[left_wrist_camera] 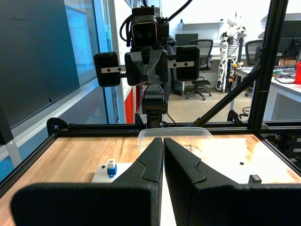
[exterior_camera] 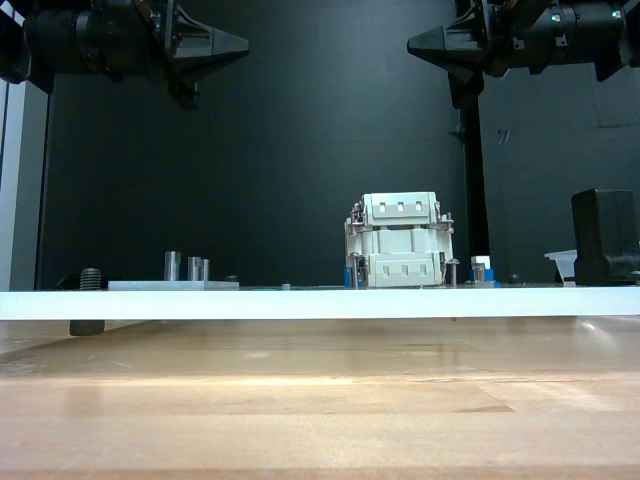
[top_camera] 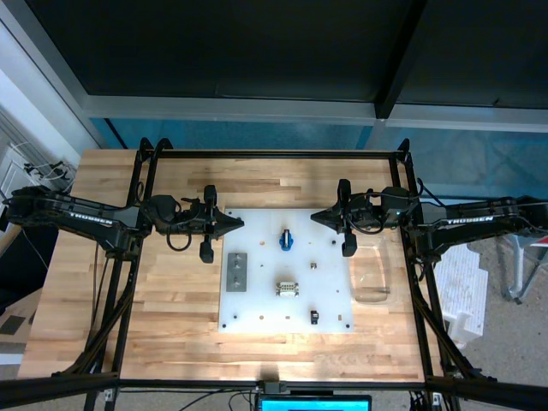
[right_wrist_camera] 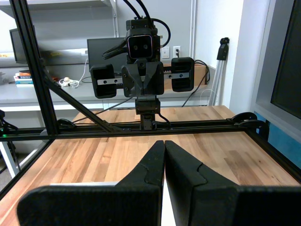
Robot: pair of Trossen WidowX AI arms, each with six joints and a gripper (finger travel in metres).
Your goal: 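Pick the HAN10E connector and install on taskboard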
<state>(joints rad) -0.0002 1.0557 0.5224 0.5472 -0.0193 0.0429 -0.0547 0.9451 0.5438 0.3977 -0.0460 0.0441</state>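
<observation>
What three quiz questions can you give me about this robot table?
1. True or false: the connector sits on the taskboard.
2. The left gripper and right gripper hang shut above the taskboard's far edge. Which holds something? A) left B) right C) neither
3. Fill in: the tray lies beside the taskboard on the robot's ____ side.
Key: 1 true; 2 C; 3 right.
</observation>
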